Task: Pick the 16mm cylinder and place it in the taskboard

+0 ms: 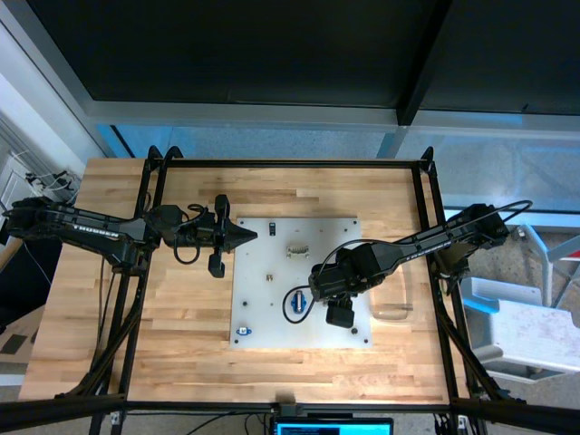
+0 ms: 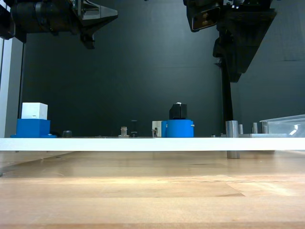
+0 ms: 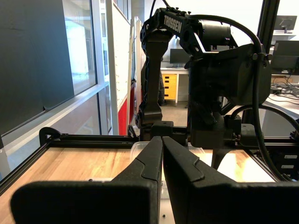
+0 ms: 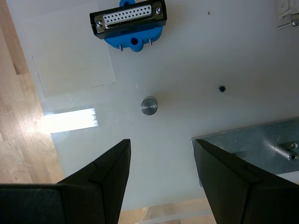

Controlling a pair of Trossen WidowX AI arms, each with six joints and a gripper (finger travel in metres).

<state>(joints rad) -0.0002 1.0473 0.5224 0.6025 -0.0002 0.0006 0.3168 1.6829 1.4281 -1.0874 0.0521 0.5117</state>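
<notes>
The right arm reaches in from the right edge of the bench (image 1: pixel 190 362), crossing over the clear tray (image 1: pixel 399 304). Its wrist is bent so that the right gripper (image 4: pixel 161 143) points straight down at the near right part of the taskboard (image 1: pixel 272 308). In the low view it hangs high above the plate. Its fingers (image 4: pixel 105 177) are spread wide and hold nothing.

The 16mm cylinder (image 4: pixel 149 105) stands upright on the white plate. The wrist camera sees it end-on, ahead of the gap between the two fingers and well apart from both. From that view I cannot tell whether it sits in a hole or only on the surface. In the low view a grey peg stands directly under this gripper at the board's near edge, with its lower end showing below the plate.

Near the cylinder are a pin connector on a blue mount (image 4: pixel 128 21) and a bare metal plate (image 4: pixel 252 144) carrying a small peg.

The left arm stretches level from the left edge. The left gripper (image 1: pixel 251 234) points right, held high just at the far left edge of the taskboard. Its fingers are pressed together with nothing between them. The blue round fitting (image 1: pixel 297 304) sits on the board just left of the right gripper.
</notes>
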